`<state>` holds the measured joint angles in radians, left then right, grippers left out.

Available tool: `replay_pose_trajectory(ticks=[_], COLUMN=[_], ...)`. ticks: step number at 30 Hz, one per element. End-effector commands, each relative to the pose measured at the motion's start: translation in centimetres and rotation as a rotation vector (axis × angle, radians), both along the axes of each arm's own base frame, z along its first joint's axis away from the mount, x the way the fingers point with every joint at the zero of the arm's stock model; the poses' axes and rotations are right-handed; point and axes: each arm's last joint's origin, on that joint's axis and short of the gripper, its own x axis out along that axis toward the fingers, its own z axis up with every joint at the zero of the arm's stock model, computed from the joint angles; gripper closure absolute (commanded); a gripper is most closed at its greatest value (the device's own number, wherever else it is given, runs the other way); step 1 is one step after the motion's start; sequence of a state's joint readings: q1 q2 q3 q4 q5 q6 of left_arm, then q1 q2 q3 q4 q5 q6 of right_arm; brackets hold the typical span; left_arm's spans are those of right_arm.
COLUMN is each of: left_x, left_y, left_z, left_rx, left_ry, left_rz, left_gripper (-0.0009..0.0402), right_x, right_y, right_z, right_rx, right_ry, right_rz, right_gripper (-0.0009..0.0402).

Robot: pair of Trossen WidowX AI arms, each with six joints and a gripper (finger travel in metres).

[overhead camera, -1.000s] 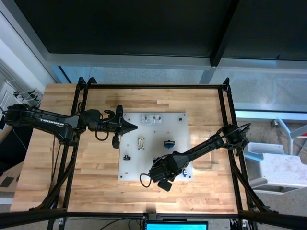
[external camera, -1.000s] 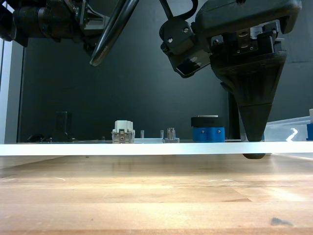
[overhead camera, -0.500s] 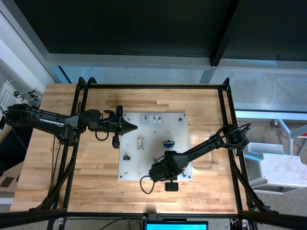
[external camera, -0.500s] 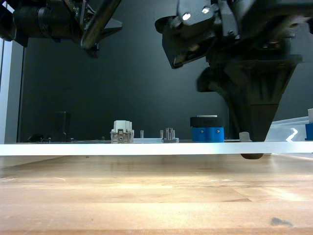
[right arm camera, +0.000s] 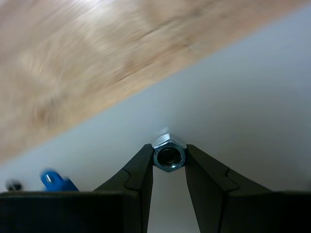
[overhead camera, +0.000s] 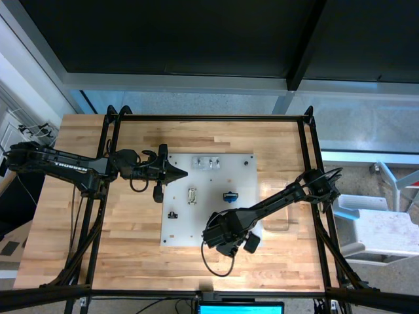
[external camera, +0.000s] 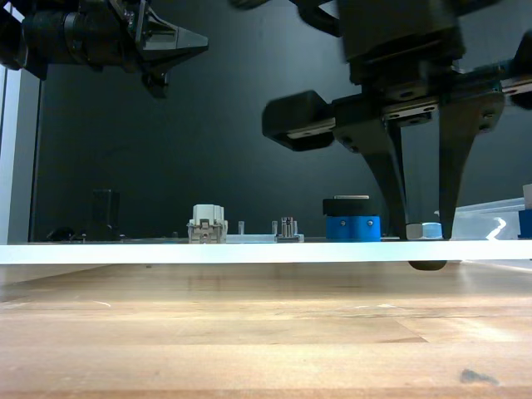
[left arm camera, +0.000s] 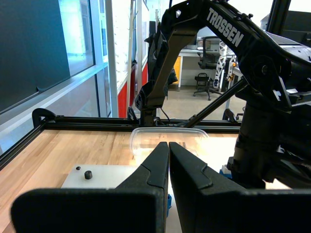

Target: Unfasten the M12 fastener and place in the container

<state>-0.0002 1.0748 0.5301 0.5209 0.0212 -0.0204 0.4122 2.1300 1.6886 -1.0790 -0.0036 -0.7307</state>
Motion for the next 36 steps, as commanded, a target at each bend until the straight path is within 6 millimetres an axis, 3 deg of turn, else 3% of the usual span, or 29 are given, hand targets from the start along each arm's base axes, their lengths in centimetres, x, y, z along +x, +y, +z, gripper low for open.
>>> replay_pose_trajectory(ticks=[1,11,22,29,36], left_x=[0.0,0.0,0.0,0.0,0.0], left_y=[0.0,0.0,0.0,0.0,0.0], left_z=[0.0,0.0,0.0,0.0,0.0], left_rx=[0.000,0.000,0.000,0.000,0.000], left_ry=[0.000,0.000,0.000,0.000,0.000], left_rz=[0.000,0.000,0.000,0.000,0.000], left_gripper=[0.0393,0.0393,0.0393,0.0393,0.0393], right_x=[0.0,0.0,-0.3,-1.3,-1.6], right_y=[-0.1,-0.1,-0.1,-0.4,-0.2], right_z=[0.4,0.4,0.8,2.7,4.0], right_rx=[-0.006,-0.006,-0.008,0.003,0.057], right_ry=[-0.016,-0.018,-0.009,0.006,-0.032], right_rz=[0.145,0.177,0.155,-0.141,-0.613], right_gripper=[0.0387,0.0353,0.0194,0.0140,0.0162])
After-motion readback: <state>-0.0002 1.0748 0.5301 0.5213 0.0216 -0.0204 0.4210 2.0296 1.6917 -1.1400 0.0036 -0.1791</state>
